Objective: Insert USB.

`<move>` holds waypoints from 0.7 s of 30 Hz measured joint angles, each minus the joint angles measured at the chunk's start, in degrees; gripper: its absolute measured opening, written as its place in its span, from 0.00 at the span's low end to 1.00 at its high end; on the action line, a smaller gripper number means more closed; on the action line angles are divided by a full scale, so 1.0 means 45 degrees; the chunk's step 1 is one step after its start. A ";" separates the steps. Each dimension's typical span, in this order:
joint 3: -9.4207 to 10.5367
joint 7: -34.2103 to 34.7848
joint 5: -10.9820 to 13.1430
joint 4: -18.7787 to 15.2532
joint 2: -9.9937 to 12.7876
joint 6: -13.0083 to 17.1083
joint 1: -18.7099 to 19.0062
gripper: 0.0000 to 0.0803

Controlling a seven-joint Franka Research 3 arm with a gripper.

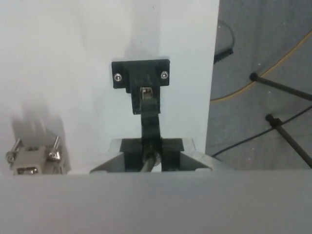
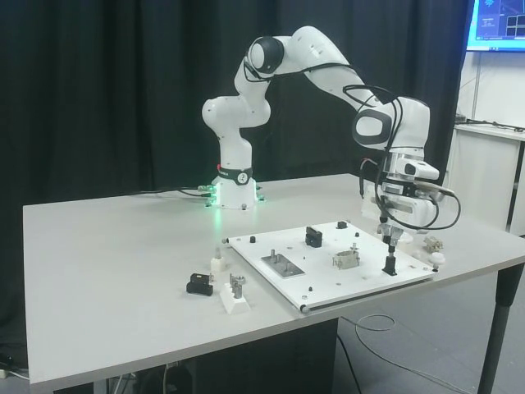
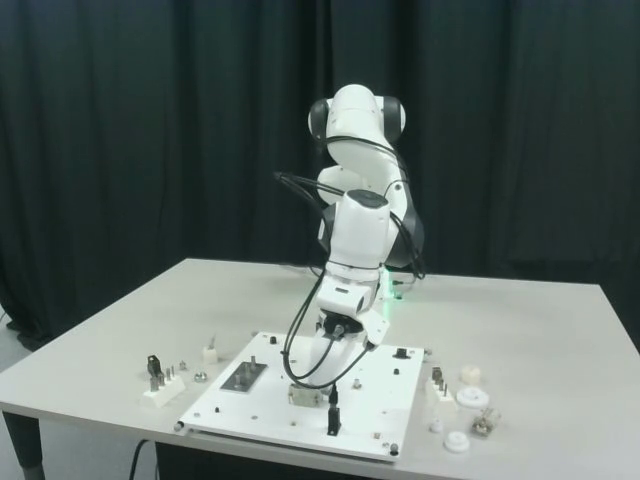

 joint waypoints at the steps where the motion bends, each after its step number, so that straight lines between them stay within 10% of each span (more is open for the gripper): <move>1: 0.0000 0.0000 0.0000 0.0000 0.0000 0.0002 0.0000 0.09; 21: 0.0149 -0.0167 -0.0545 0.0001 0.0019 -0.0011 0.0000 0.09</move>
